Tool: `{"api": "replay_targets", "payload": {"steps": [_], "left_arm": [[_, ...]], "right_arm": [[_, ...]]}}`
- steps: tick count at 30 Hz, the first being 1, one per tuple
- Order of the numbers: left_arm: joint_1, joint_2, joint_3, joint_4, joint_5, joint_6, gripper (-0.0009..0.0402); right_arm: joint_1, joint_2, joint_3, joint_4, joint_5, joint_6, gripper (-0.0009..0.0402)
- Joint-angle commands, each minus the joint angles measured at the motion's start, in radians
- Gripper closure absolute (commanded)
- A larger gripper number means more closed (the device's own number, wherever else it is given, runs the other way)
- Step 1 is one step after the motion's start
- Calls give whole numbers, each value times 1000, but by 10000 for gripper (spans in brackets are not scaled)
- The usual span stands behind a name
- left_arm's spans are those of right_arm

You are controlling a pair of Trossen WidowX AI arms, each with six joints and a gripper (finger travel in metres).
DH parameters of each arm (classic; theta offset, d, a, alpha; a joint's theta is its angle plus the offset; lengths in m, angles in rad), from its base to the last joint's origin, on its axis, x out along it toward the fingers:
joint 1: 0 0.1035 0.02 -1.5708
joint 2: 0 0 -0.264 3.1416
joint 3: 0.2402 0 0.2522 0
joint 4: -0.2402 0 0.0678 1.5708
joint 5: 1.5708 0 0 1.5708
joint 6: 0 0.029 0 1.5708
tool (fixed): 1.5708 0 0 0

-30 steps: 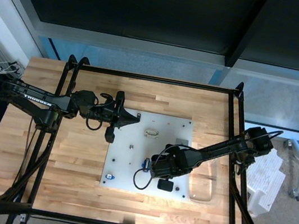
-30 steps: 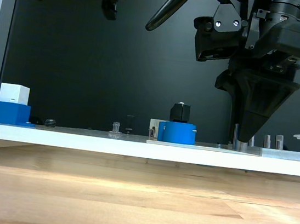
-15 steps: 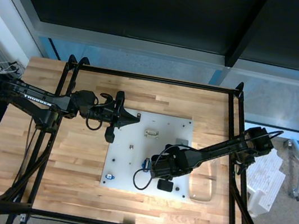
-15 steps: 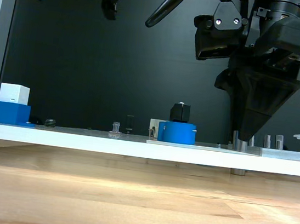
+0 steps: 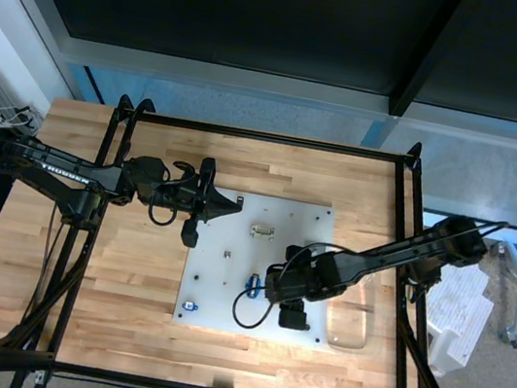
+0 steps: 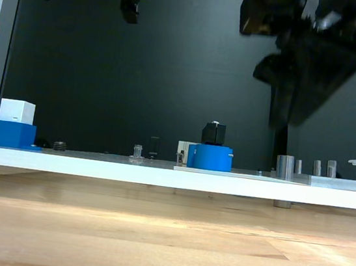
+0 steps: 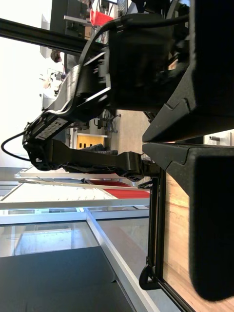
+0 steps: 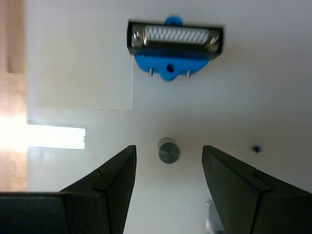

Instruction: Pick the 16mm cylinder and install on the taskboard

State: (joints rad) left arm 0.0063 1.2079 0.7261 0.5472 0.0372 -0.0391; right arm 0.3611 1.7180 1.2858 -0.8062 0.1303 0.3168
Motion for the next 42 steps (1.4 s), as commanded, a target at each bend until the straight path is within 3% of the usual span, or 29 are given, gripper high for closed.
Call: {"api": "replay_targets", "payload": {"steps": [1,11,20,29,32,33,42], "left_arm": [[0,0,0,0,0,0,392],[0,0,0,0,0,0,392],[0,0,0,0,0,0,392],[0,0,0,0,0,0,392],[0,0,0,0,0,0,392],[0,0,0,0,0,0,392],[0,0,0,0,0,0,392]], "right_arm": [[-16,-45,-1,-4,0,-21,217],[-101,-190,-2,-14,0,-117,279],[-196,-312,-3,7,-1,-195,395],[-261,-412,-14,133,-10,-262,392],[-288,-445,-41,213,-82,-279,393],[-296,-456,-58,251,-90,-279,393],[-316,-588,-277,605,-69,-278,393]]}}
